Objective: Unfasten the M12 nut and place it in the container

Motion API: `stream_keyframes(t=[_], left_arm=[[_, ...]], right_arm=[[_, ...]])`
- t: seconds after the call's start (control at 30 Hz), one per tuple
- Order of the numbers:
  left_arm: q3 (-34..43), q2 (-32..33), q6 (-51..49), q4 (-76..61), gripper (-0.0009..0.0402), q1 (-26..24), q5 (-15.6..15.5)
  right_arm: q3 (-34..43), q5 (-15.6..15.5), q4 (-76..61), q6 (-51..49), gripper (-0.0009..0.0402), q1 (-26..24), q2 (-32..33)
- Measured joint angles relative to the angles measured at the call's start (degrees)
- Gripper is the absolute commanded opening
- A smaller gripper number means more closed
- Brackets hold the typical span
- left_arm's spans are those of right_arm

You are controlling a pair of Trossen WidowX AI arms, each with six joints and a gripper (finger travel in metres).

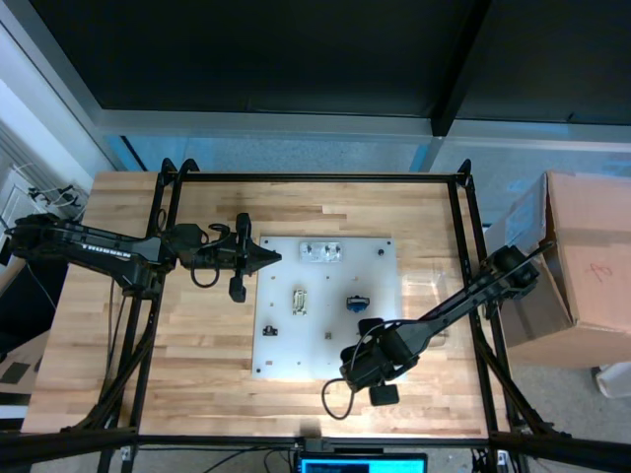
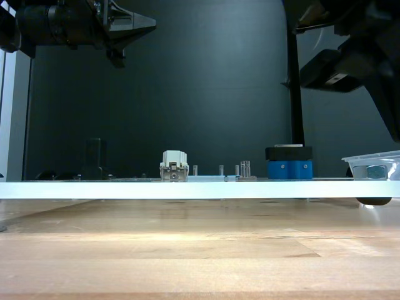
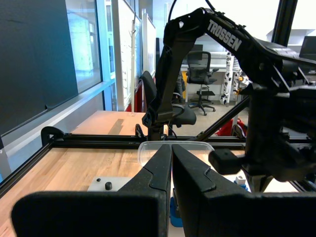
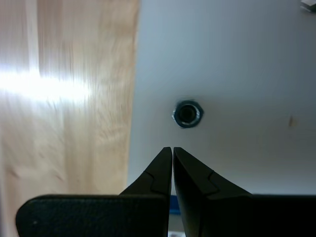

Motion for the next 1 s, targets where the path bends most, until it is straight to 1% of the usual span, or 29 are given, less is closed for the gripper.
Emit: stream_keyframes(t=[0.2,0.43,0.63,0.8,1.0], left_arm=[[0.00,0.00,-0.02,0.00,0.0000,0.00,0.00],[0.00,0.00,0.00,0.00,0.0000,0.00,0.00],[0.00,0.02,0.00,0.00,0.0000,0.00,0.00],[0.00,0.02,-0.02,-0.02,0.0000,0.00,0.00],[0.00,0.02,0.00,0.00,0.0000,0.00,0.00]], right_arm=[[0.44,-0.02,-0.24,13.64,0.0004,-0.11,-1.73],[2.95,0.09,-2.10,14.69,0.0010,-0.57,-1.70],[4.98,0.17,-3.43,15.93,0.0068,-2.43,-0.70],[7.85,0.63,-5.16,15.45,0.0113,-2.67,1.42],[7.58,0.85,-5.81,15.39,0.0169,-2.75,1.70]])
